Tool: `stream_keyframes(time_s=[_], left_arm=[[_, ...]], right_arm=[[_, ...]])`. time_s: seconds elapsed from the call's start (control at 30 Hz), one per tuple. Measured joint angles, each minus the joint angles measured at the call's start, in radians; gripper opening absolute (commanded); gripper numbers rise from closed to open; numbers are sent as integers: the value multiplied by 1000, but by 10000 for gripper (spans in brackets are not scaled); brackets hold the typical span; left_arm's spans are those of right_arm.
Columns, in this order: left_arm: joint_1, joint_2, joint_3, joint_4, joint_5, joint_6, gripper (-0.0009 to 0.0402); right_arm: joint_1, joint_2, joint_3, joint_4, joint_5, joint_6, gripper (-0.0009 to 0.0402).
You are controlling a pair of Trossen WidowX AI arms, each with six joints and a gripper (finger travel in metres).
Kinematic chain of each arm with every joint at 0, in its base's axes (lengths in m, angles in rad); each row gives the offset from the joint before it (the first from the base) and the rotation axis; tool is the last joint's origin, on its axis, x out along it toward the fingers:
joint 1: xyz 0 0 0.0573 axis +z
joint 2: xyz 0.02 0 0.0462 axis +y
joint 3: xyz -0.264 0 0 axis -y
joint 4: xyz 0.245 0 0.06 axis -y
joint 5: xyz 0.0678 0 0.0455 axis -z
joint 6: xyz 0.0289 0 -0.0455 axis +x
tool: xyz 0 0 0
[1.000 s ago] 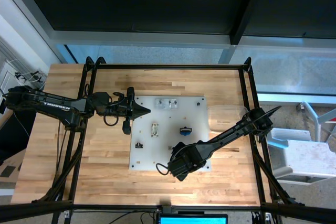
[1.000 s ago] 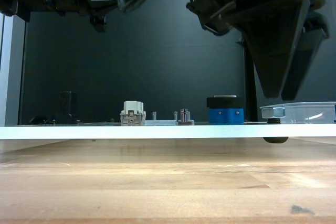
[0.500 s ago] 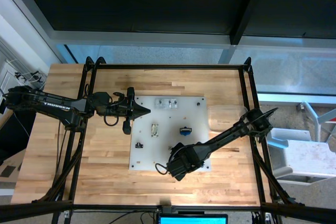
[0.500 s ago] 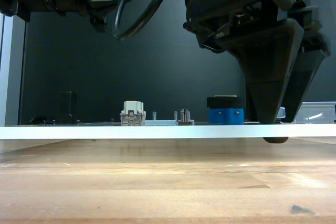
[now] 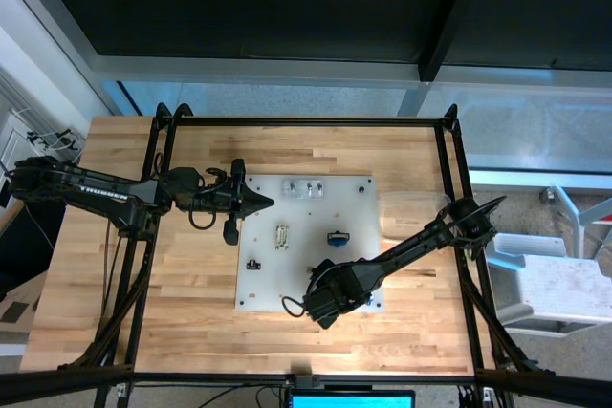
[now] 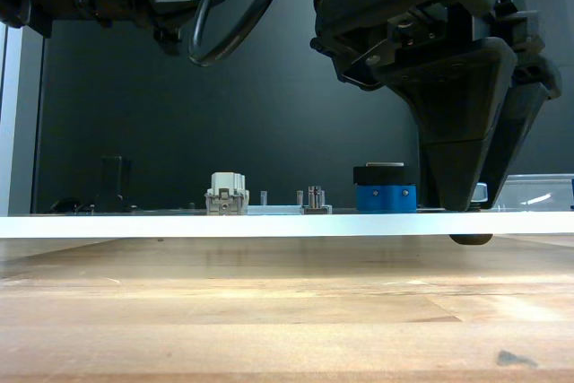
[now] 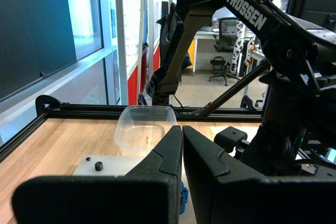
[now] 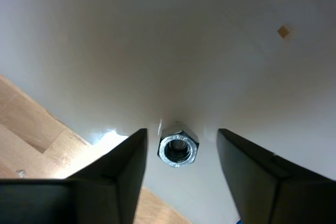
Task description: Unfasten the M12 fastener and place in the container
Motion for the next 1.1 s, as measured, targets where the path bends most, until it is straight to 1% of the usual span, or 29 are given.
stream_keyframes(time_s=[0.2, 0.37, 0.43, 0.47, 0.53, 0.73, 0.83, 0.9, 0.97, 1.03, 1.1], left_arm=[[0, 0, 0, 0, 0, 0, 0], [0, 0, 0, 1, 0, 0, 0], [0, 0, 0, 0, 0, 0, 0], [0, 0, 0, 0, 0, 0, 0], [0, 0, 0, 1, 0, 0, 0], [0, 0, 0, 0, 0, 0, 0], [0, 0, 0, 0, 0, 0, 0], [0, 0, 0, 1, 0, 0, 0], [0, 0, 0, 0, 0, 0, 0], [0, 0, 0, 1, 0, 0, 0], [0, 0, 0, 0, 0, 0, 0]], right_arm=[[0, 0, 0, 4, -3, -4, 69], [-1, 0, 0, 3, -10, -21, 33], [-1, 0, 0, 4, -16, -60, 23], [-1, 0, 0, 5, -18, -98, 18], [-1, -1, 0, 5, -19, -216, 11], [-1, -6, 0, 2, -20, -770, -1], [-1, -12, 0, -2, -22, -1002, 1], [-1, -12, 0, -2, -22, -1127, 0], [0, -13, 0, -3, -22, -1228, 0], [-1, -14, 0, -3, -22, -1308, 0], [-1, -18, 0, -2, -22, -1366, 0]])
